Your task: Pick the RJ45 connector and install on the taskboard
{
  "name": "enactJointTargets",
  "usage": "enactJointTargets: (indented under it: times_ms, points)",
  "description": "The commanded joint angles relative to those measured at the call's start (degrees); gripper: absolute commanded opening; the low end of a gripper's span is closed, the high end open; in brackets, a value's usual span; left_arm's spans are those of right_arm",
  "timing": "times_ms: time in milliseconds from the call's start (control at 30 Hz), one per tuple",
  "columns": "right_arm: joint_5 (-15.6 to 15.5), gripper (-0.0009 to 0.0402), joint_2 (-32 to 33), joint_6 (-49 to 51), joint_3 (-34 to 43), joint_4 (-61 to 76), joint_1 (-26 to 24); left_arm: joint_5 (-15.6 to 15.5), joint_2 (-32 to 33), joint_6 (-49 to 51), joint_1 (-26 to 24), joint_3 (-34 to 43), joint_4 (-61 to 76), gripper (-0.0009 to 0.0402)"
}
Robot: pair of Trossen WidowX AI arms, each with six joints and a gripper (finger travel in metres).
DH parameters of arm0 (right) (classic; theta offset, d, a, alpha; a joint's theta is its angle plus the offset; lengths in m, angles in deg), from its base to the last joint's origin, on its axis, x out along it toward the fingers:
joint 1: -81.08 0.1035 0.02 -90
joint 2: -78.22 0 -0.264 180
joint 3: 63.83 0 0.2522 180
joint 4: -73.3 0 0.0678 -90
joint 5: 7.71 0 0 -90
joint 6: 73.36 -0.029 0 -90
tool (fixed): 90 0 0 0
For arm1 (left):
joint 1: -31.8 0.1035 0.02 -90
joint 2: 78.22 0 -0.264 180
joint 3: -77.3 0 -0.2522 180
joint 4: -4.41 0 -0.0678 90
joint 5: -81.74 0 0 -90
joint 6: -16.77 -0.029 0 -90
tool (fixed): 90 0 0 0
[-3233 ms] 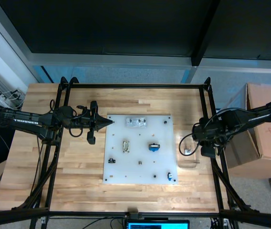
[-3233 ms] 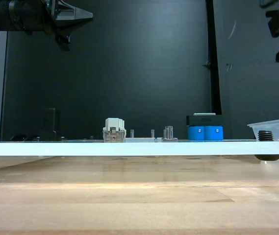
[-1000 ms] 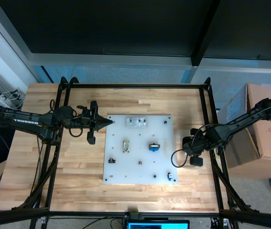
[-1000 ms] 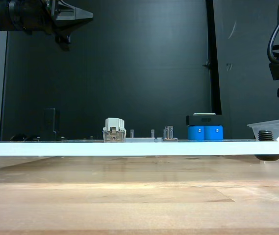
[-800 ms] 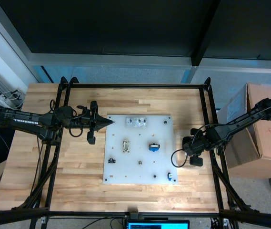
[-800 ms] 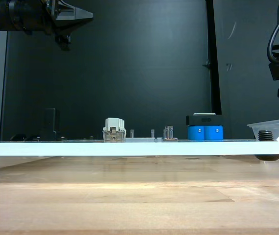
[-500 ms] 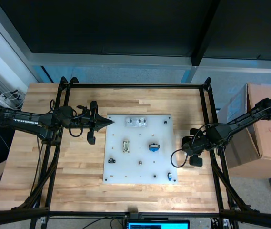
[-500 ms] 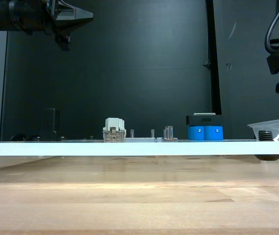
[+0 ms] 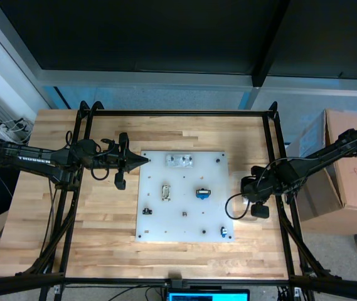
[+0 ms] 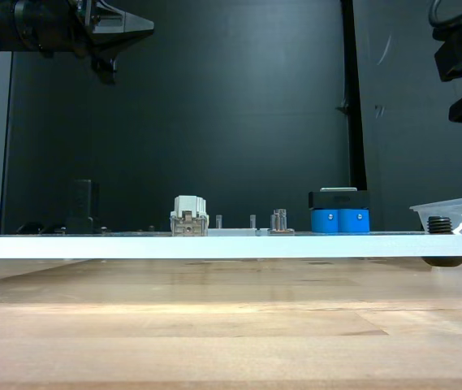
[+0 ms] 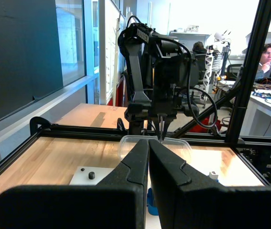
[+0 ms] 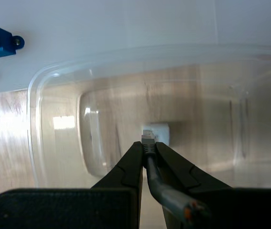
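RJ45 connector clamped by its cable in right hand, held above clear tray, left hand closed together, high beside taskboard

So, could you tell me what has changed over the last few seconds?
The right gripper, shut on the RJ45 connector, dipped toward the clear tray, then rose; it now holds the connector clear above the tray. The left gripper, shut, stayed high at the task board's left edge.
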Motion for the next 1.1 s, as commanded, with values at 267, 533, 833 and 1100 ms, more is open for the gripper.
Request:
enactJointTargets:
  times_ms: [267,533,833,1100]
  points:
    - [0.1,0.0000,0.8,1.1,3.0,1.7,0.2,0.0,0.0,0.0,0.0,0.0,0.0,0.0000]
    - [0.1,0.0000,7.1,1.2,9.2,1.7,1.9,0.0,0.0,0.0,0.0,0.0,0.0,0.0000]
    - [0.2,0.0000,16.8,1.2,17.8,1.7,5.2,0.0,0.0,0.0,0.0,0.0,0.0,0.0000]
    - [0.1,0.0000,23.6,-1.0,23.2,1.5,7.6,0.0,0.0,0.0,0.0,0.0,0.0,0.0000]
